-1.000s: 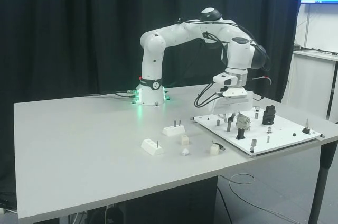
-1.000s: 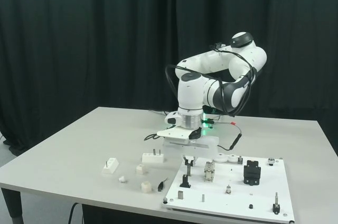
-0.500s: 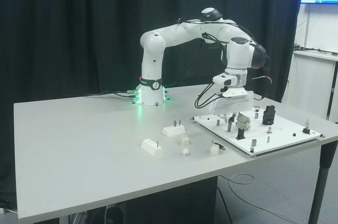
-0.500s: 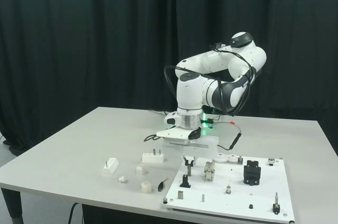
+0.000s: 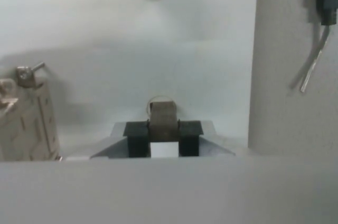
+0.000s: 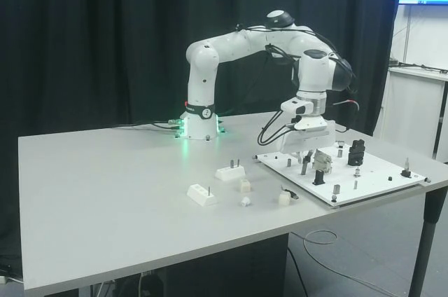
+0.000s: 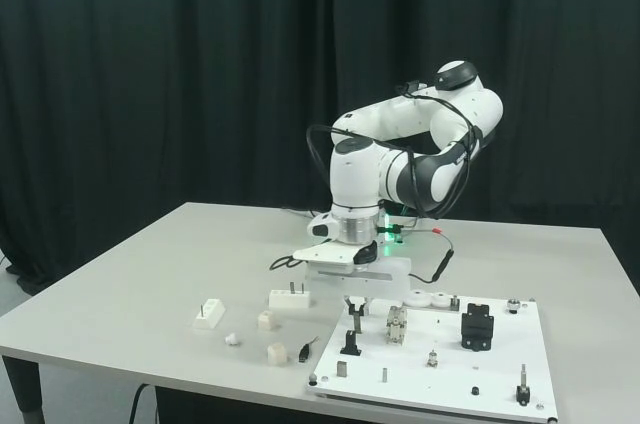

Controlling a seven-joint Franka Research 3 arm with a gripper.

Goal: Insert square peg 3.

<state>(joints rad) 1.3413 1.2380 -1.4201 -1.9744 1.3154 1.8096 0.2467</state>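
The jaws (image 5: 163, 142) pinch the square peg (image 5: 162, 118), which hangs low over the white board (image 7: 500, 374) at the table's (image 6: 105, 185) front right corner, near the board's edge facing the arm's base. In the wrist view a faint ring shows just behind the peg's tip, probably its hole. The risk, as I judge it: if the peg comes down slightly off or twisted, its corners could catch the rim and jam, or it could slip in the grip.

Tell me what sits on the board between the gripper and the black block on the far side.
In the second room view, a small grey clamp-like fixture stands on the white board between the gripper and the black block; nothing else lies between.
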